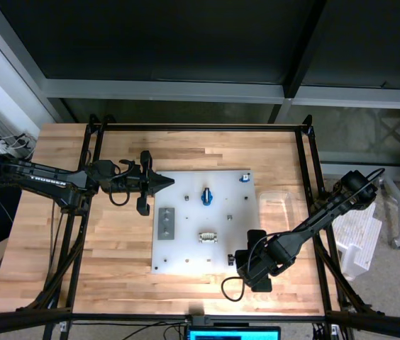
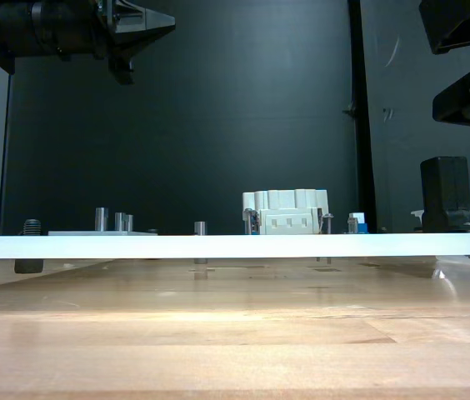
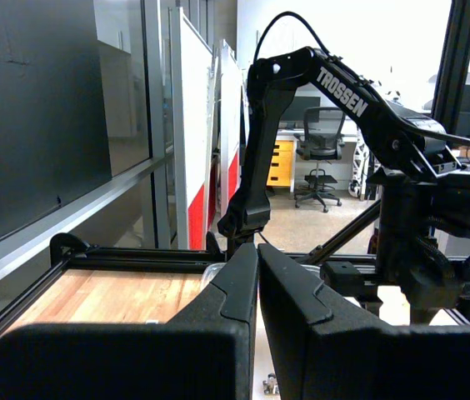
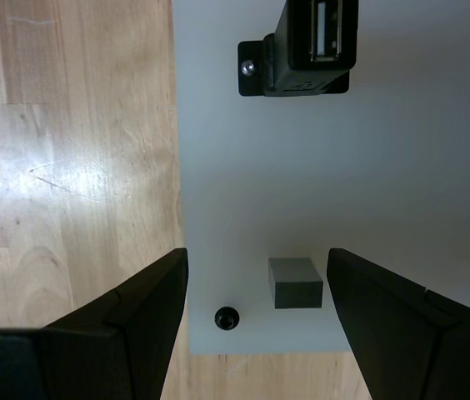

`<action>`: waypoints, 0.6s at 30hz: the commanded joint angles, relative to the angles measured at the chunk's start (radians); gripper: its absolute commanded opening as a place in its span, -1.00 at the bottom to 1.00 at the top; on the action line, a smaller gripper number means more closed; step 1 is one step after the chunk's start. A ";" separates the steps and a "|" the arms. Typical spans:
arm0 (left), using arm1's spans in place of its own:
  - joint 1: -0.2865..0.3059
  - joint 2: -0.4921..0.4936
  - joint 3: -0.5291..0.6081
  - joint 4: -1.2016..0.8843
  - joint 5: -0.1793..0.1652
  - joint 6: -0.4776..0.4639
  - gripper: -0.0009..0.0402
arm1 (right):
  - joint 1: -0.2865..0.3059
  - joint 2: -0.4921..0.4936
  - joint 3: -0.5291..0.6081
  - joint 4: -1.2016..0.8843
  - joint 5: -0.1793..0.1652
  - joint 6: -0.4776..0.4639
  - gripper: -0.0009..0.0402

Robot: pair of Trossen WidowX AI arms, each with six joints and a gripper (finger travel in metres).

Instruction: Remove the 16mm bar from the taskboard and place in the container

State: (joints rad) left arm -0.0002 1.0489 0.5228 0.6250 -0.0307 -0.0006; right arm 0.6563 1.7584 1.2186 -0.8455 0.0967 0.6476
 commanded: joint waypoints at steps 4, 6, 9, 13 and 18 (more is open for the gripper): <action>0.000 0.000 0.000 0.000 0.000 0.000 -0.96 | 0.000 0.000 -0.008 0.011 0.001 -0.001 0.17; 0.000 0.000 0.000 0.000 0.000 0.000 -0.96 | 0.000 0.000 -0.013 0.021 0.001 -0.001 0.15; 0.000 0.000 0.000 0.000 0.000 0.000 -0.96 | 0.000 0.003 -0.014 0.026 0.001 -0.001 0.08; 0.000 0.000 0.000 0.000 0.000 0.000 -0.96 | 0.000 0.016 -0.014 0.040 0.009 -0.009 -0.05; 0.000 0.000 0.000 0.000 0.000 0.000 -0.96 | 0.000 0.016 -0.016 0.047 0.015 -0.010 -0.24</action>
